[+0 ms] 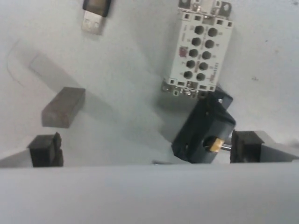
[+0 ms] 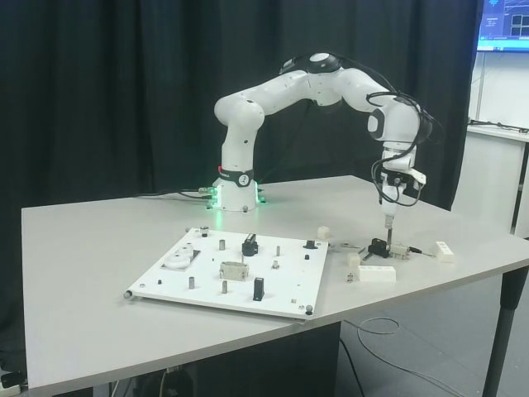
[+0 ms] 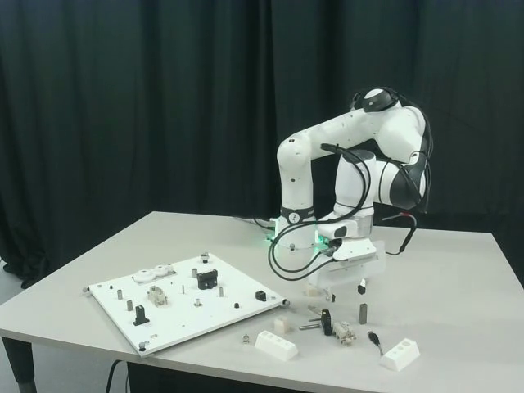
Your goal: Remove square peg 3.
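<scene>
Over grey table (image 2: 74, 248), open jaws hang apart above square peg (image 1: 63, 107).

No readable text on anything

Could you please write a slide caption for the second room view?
White arm holds its gripper above a peg standing on the grey table, beside the white board.

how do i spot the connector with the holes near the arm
On the grey table, beside the white board, look under the arm's tool. The connector is the white block next to a black box; unlike the plug and grey block nearby, it has two rows of round holes.
</scene>
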`<action>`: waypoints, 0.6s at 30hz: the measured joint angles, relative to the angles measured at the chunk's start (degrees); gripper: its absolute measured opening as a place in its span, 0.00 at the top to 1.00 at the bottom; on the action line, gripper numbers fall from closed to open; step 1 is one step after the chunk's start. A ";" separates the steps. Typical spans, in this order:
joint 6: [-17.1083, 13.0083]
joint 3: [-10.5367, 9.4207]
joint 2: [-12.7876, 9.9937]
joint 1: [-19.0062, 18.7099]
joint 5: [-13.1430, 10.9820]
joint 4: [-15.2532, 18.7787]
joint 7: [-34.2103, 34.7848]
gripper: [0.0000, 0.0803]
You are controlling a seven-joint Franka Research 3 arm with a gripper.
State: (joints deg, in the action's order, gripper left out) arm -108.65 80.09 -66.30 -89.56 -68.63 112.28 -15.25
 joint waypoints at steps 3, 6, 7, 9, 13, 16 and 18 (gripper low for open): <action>-0.09 0.05 0.00 0.44 0.00 -0.10 -0.41 0.00; -0.24 0.09 -0.01 0.94 0.00 -0.24 -0.96 0.00; -0.30 0.11 -0.02 1.14 0.00 -0.30 -1.15 0.00; -0.37 0.15 -0.02 1.51 0.00 -0.43 -1.52 0.00; -0.40 0.37 -0.03 2.27 0.00 -0.77 -2.18 0.00; -0.42 0.58 -0.03 2.90 0.00 -1.17 -2.56 0.00; -0.46 0.68 -0.03 3.40 0.00 -1.54 -2.95 0.00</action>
State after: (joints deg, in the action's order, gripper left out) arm -109.11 80.77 -66.33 -86.16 -68.63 110.74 -18.20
